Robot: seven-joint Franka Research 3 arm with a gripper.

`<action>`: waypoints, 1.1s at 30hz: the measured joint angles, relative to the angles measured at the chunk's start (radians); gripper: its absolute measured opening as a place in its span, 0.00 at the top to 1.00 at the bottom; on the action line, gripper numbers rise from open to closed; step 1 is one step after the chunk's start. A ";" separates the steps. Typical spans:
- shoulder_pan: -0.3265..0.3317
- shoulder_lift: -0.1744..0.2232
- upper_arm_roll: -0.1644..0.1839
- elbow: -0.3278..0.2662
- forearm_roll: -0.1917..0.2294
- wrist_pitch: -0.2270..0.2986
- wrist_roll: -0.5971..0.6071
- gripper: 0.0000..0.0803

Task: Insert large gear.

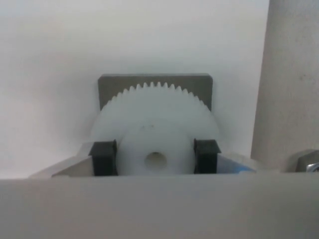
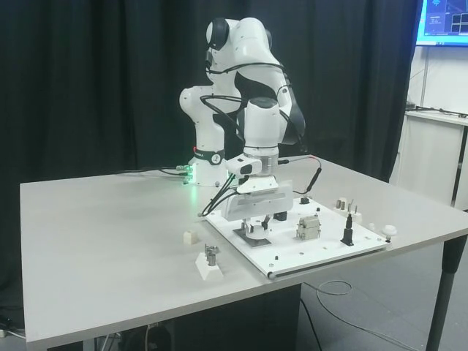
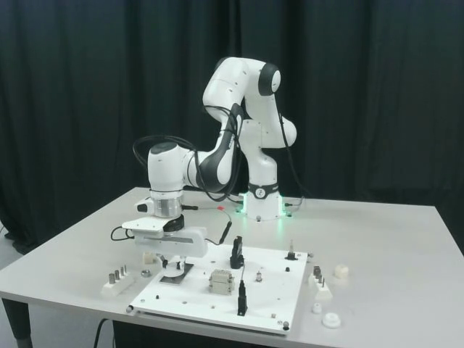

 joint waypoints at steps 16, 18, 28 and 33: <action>0.000 0.001 0.000 0.000 0.001 0.003 0.000 0.59; 0.000 0.001 0.001 0.000 0.001 0.004 0.000 0.59; 0.000 0.005 0.001 0.000 0.005 0.011 0.000 0.59; -0.001 0.006 0.000 0.000 0.005 0.015 0.000 0.32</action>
